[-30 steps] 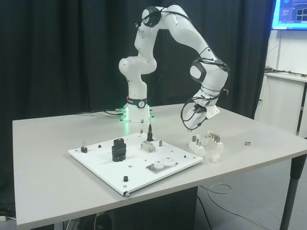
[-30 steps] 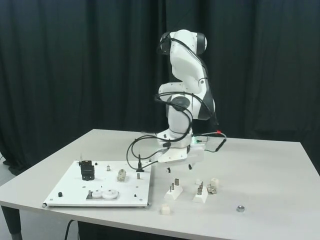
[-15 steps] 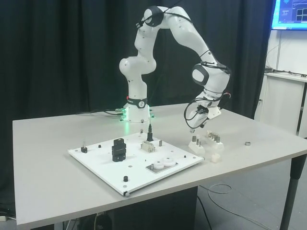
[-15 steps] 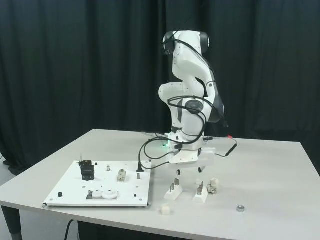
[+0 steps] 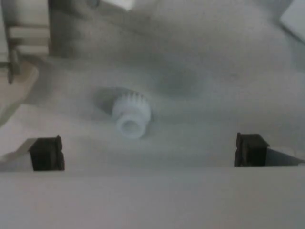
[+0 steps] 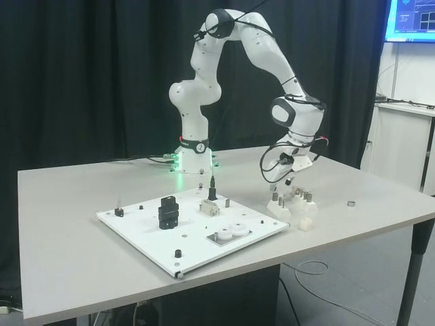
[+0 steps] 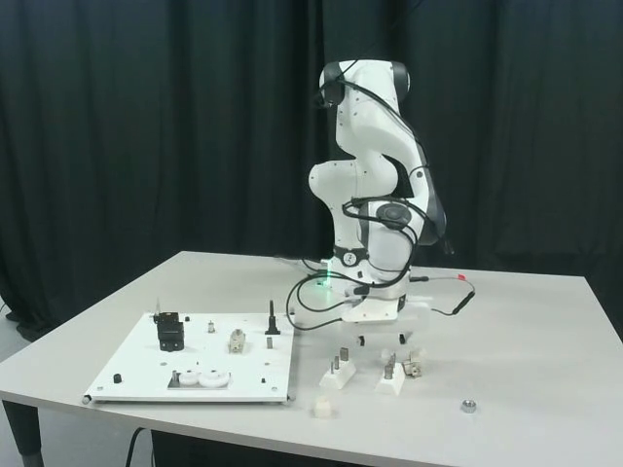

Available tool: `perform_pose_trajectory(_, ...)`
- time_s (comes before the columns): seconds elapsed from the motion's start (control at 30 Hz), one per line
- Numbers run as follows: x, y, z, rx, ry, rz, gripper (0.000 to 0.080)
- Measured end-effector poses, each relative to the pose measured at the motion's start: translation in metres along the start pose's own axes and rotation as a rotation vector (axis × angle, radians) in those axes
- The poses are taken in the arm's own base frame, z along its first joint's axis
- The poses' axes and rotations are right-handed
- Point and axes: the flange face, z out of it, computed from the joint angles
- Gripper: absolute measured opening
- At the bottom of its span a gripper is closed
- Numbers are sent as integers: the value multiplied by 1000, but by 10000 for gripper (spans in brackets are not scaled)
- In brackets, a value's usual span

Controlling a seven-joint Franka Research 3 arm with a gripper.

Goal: Pick small gear.

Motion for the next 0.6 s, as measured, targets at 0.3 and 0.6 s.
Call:
perform_pose_trajectory(0.3,-4,0,9,31,34,4,800)
perform_pose_trajectory(0.6,-7,2,17,54,58,3,800)
